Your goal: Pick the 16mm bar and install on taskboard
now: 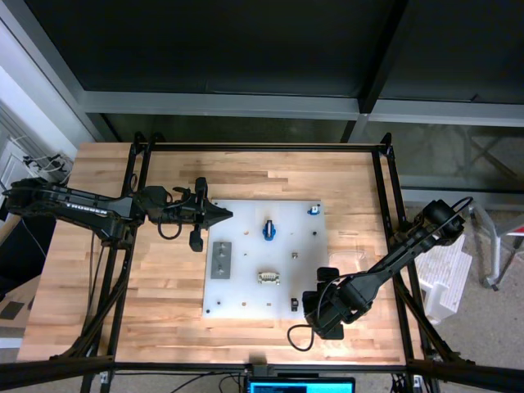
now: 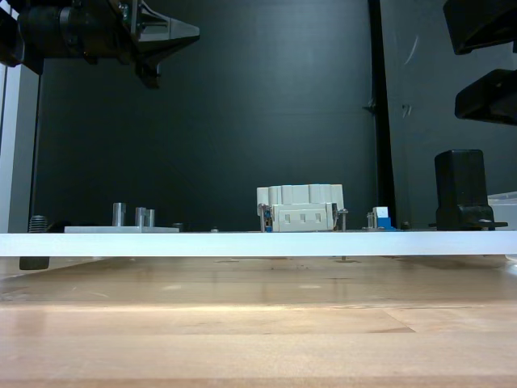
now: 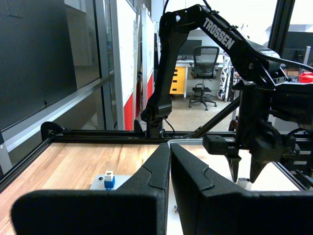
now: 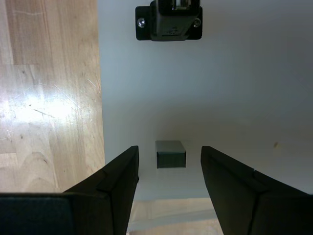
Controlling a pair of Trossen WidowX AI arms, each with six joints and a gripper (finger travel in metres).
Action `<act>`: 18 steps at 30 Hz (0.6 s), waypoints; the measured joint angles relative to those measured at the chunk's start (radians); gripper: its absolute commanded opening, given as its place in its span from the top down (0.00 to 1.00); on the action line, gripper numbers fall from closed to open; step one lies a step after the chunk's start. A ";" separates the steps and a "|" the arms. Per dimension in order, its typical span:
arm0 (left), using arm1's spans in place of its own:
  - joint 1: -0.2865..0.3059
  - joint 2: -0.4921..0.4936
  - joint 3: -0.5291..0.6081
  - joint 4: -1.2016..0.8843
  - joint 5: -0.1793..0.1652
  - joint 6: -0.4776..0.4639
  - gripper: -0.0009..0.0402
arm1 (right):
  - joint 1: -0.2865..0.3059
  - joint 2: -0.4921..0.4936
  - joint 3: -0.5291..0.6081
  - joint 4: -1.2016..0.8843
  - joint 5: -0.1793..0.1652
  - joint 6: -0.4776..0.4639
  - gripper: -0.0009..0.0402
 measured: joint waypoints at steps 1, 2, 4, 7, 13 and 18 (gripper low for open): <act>0.000 0.000 0.000 0.000 0.000 0.000 0.98 | 0.000 -0.002 0.006 -0.010 0.000 0.000 0.53; 0.000 0.000 0.000 0.000 0.000 0.000 0.98 | 0.000 -0.005 0.011 -0.019 0.000 0.000 0.53; 0.000 0.000 0.000 0.000 0.000 0.000 0.98 | 0.000 -0.007 0.015 -0.024 0.000 -0.001 0.53; 0.000 0.000 0.000 0.000 0.000 0.000 0.98 | 0.000 -0.007 0.015 -0.024 0.000 -0.002 0.53; 0.000 0.000 0.000 0.000 0.000 0.000 0.98 | -0.001 -0.016 0.016 -0.026 0.000 -0.009 0.55; 0.000 0.000 0.000 0.000 0.000 0.000 0.98 | -0.024 -0.079 0.018 -0.023 0.000 -0.044 0.59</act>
